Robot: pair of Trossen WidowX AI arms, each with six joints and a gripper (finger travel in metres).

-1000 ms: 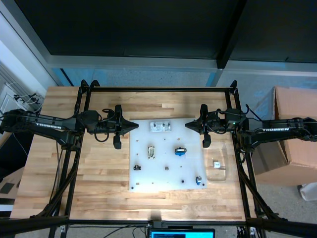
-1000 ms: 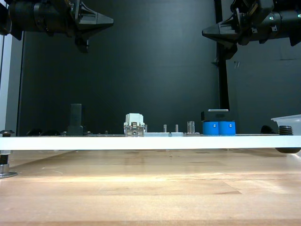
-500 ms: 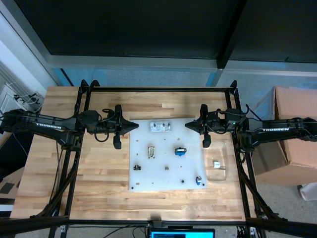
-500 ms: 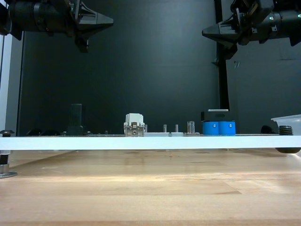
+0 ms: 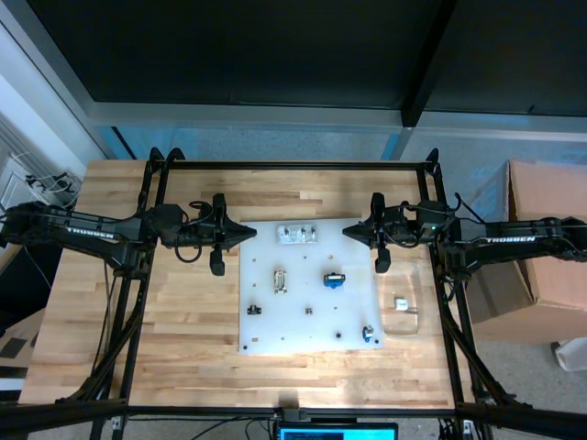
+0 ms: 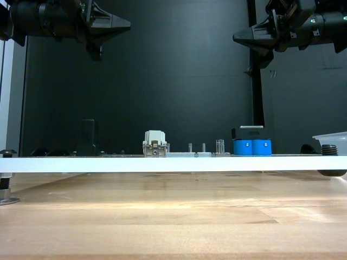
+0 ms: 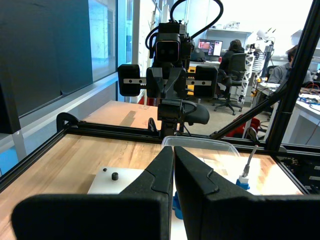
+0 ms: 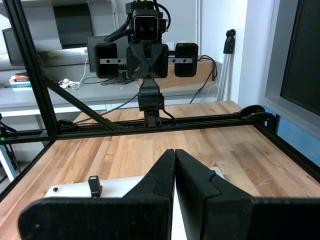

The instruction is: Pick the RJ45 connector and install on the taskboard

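Note:
The RJ45 connector (image 7: 244,174) stands in the small blue jack (image 5: 369,334) at the white board's (image 5: 266,335) near right corner, its grey boot and cable rising at a slight tilt. From above, a grey piece covers the jack's top. No gripper touches it. My left gripper (image 5: 252,234) hangs high over the board's far left edge, fingers (image 7: 165,165) pressed together on nothing. My right gripper (image 5: 347,231) mirrors it over the far right edge, shut and empty (image 8: 174,151). The clear tray (image 5: 404,323) holds only the white block (image 5: 401,302).
The board carries a blue fitting (image 5: 333,280), a silver fitting (image 5: 298,236) and a pale connector block (image 5: 280,280). A black frame (image 5: 293,167) rings the table. A cardboard box (image 5: 541,247) stands off the right edge.

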